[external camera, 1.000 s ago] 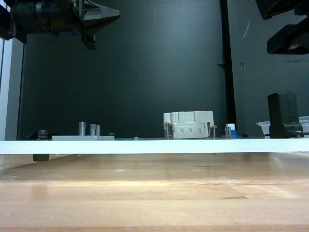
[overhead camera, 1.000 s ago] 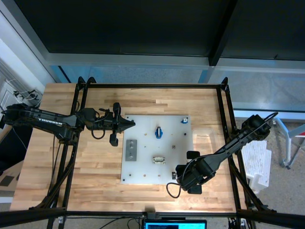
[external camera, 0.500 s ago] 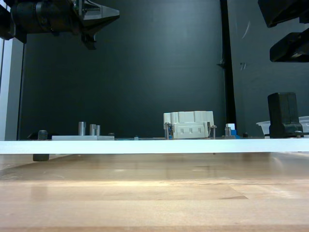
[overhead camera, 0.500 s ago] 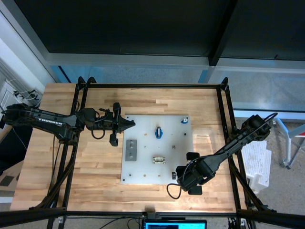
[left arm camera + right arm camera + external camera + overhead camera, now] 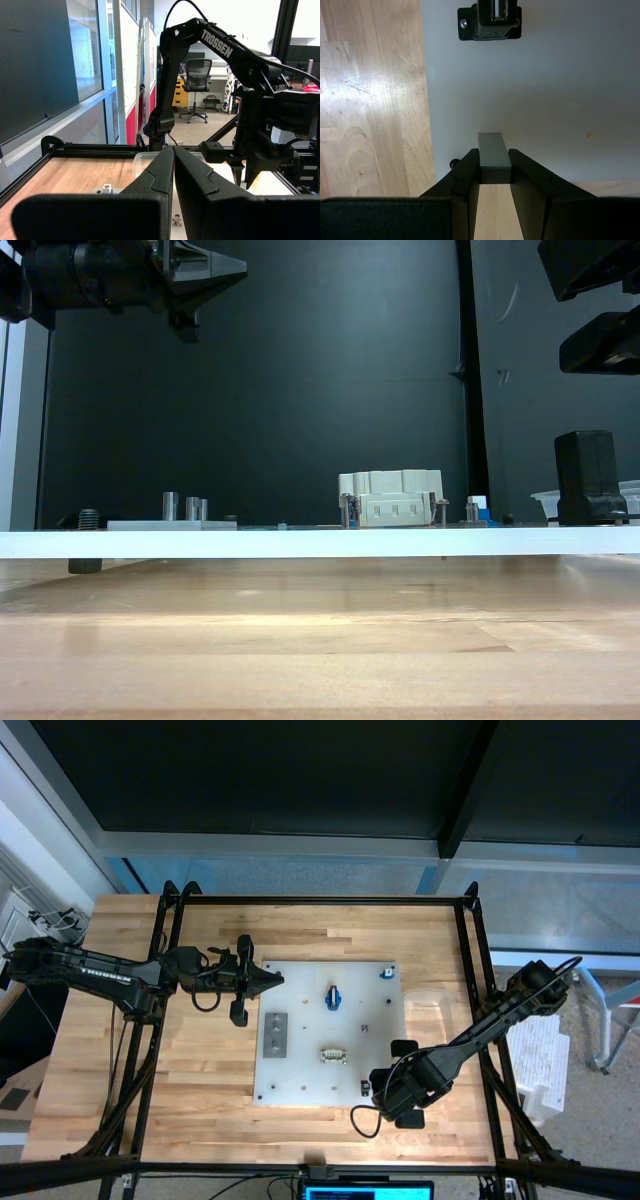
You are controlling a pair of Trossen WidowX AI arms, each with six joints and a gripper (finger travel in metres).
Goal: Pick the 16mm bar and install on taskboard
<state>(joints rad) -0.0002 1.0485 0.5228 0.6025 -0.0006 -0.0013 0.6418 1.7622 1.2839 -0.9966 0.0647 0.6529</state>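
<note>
The 16mm bar (image 5: 494, 150), a short dull-grey piece, is pinched between my right gripper's (image 5: 495, 157) fingers. It hangs over the near right corner of the white taskboard (image 5: 545, 100). From above, the right gripper (image 5: 380, 1088) is over that corner of the taskboard (image 5: 300, 1075), and the bar is hidden there. In the low view the right gripper (image 5: 600, 305) hangs well above the board's edge (image 5: 300, 543). My left gripper (image 5: 270, 978) is shut and empty, held high (image 5: 215, 275) over the board's far left edge; its wrist view shows its fingers (image 5: 173, 155) together.
The board carries a grey block with pegs (image 5: 274, 1034), a blue knob (image 5: 333, 997), a metal connector (image 5: 333, 1056) and a black part (image 5: 404, 1046) just beyond the right gripper. A clear tray (image 5: 428, 1010) lies right of the board. A black frame rings the table.
The right gripper with the bar has sunk slightly over the board's near right corner. The left arm has not moved.
</note>
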